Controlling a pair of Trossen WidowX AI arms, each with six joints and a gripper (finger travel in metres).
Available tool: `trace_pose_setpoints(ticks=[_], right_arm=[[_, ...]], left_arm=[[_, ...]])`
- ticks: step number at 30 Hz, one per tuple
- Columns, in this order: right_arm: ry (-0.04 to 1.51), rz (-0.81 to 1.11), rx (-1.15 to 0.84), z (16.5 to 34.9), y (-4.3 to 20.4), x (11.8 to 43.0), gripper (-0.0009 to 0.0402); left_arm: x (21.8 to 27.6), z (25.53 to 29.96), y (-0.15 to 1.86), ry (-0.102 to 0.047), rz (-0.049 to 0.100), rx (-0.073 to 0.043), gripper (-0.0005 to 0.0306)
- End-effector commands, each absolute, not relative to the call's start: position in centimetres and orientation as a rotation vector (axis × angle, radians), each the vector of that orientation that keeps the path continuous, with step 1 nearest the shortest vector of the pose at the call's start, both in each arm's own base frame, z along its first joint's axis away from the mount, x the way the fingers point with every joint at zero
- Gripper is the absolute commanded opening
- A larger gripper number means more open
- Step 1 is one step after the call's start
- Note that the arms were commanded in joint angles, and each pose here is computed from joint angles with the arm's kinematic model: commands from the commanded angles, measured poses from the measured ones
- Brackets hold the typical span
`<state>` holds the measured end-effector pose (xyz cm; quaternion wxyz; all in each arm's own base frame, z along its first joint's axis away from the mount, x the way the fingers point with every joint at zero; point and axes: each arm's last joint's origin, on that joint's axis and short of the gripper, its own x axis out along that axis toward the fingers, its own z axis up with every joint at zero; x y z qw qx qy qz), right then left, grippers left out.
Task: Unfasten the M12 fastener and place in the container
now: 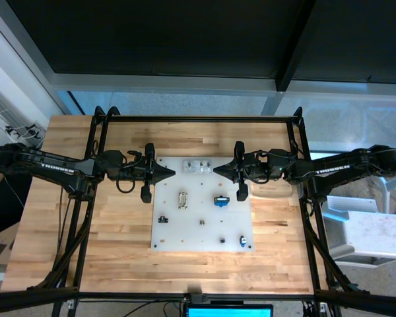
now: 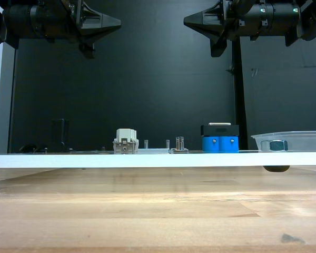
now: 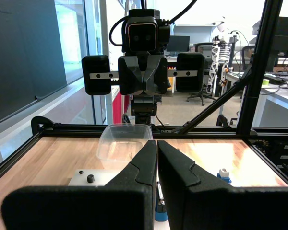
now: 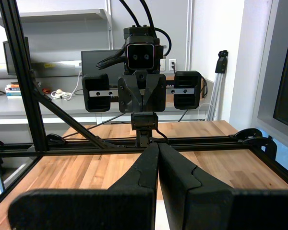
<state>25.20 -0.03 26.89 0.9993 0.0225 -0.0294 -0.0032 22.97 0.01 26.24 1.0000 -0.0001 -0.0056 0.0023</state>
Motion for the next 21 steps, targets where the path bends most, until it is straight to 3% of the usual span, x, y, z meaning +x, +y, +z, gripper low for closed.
trace_pose_setpoints(ticks=[1, 10, 15, 21], right_arm=[[-0.058, -0.005, 0.045, 26.9, 0.0, 25.2, 0.0000], [-0.044, -0.005, 0.153, 26.8, 0.0, 25.2, 0.0000], [0.249, -0.028, 0.171, 27.6, 1.0, 26.2, 0.0000], [0.545, -0.047, 0.189, 29.8, 2.9, 27.8, 0.0000]], left_arm=[[22.97, 26.24, 0.01, -0.012, 0.004, 0.000, 0.0000], [22.97, 26.24, 0.02, -0.012, 0.005, 0.000, 0.0000], [22.97, 26.24, 0.01, -0.012, 0.004, 0.000, 0.0000], [22.97, 26.24, 0.01, -0.012, 0.004, 0.000, 0.0000]])
